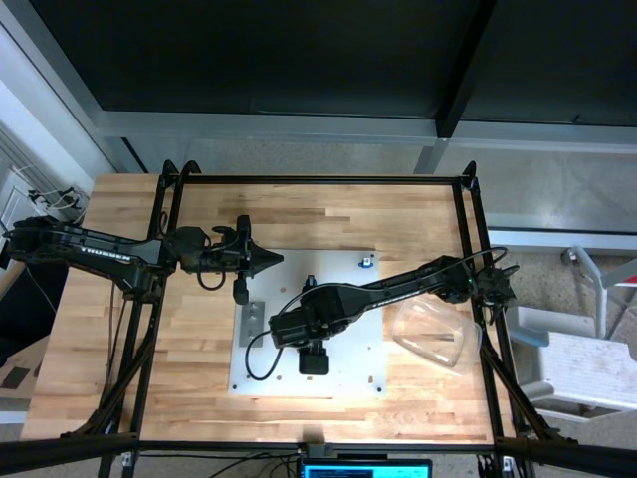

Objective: Remove the HAN10-E connector and place it in the container

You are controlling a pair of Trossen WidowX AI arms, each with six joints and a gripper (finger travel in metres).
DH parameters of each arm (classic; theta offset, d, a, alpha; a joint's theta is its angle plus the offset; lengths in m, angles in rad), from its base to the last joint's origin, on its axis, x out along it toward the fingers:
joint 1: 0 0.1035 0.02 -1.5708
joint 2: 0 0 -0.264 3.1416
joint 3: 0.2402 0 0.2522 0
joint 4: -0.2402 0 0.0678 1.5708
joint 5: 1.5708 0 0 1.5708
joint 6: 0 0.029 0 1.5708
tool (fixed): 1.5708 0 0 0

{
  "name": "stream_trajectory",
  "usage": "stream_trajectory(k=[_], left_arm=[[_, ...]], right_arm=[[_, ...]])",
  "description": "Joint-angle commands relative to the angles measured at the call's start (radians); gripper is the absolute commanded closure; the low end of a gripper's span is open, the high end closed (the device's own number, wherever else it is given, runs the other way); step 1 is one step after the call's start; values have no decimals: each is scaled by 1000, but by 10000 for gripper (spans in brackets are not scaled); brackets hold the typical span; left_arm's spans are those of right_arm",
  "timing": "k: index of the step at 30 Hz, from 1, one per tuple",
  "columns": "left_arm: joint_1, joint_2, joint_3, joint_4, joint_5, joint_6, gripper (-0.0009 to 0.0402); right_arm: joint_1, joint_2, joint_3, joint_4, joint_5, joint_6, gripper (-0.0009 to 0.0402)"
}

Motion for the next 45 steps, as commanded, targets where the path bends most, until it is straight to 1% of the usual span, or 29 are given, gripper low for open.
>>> stream_trajectory(k=[1,4,12,22,24,26,29,38,45], left_arm=[[0,0,0,0,0,0,393],[0,0,0,1,0,0,393],[0,0,0,1,1,0,393],[0,0,0,1,0,0,393],[0,0,0,0,0,0,393],[0,0,0,1,0,0,393],[0,0,0,1,0,0,393],[0,0,0,1,0,0,393],[0,0,0,1,0,0,393]], right_arm=[[3,16,-3,5,2,0,110],[4,27,-9,24,-6,2,110],[9,30,-40,60,-6,6,110],[12,68,-49,71,-8,8,110],[12,78,-49,70,-12,7,110],[12,78,-49,71,-25,8,110],[13,78,-56,72,-24,5,114],[13,78,-69,78,-24,-3,150],[12,78,-69,79,-25,-8,200]])
